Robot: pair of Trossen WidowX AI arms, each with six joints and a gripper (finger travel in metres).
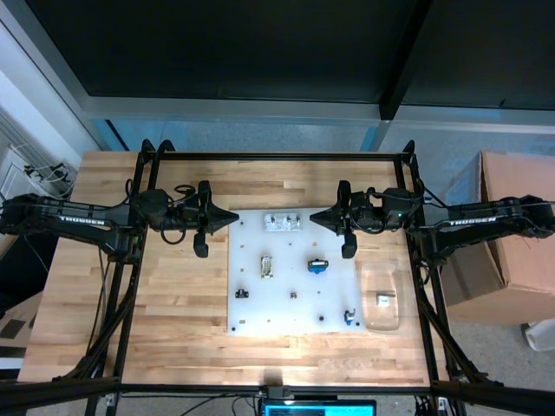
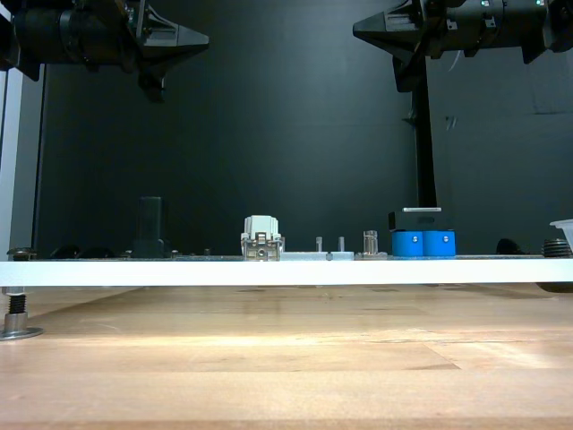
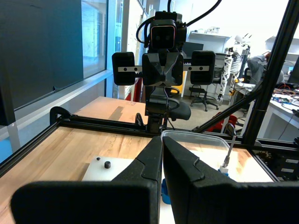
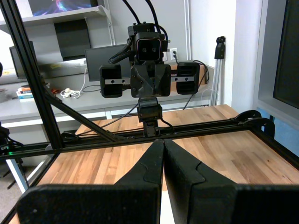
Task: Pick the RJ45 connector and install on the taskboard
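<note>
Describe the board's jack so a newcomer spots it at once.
Find the white board below the left gripper and right gripper, both shut, near its far edge. At its near right corner, beside the clear tray, sits the jack: small, blue, with the connector and its cable standing in it, unlike the blue part mid-board.

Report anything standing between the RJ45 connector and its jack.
Nothing visible does: the connector already stands upright in the blue jack at the white board's near right corner, cable rising from it; how deep, I cannot tell. The left gripper and right gripper hang shut and empty above the board's far edge.
</note>
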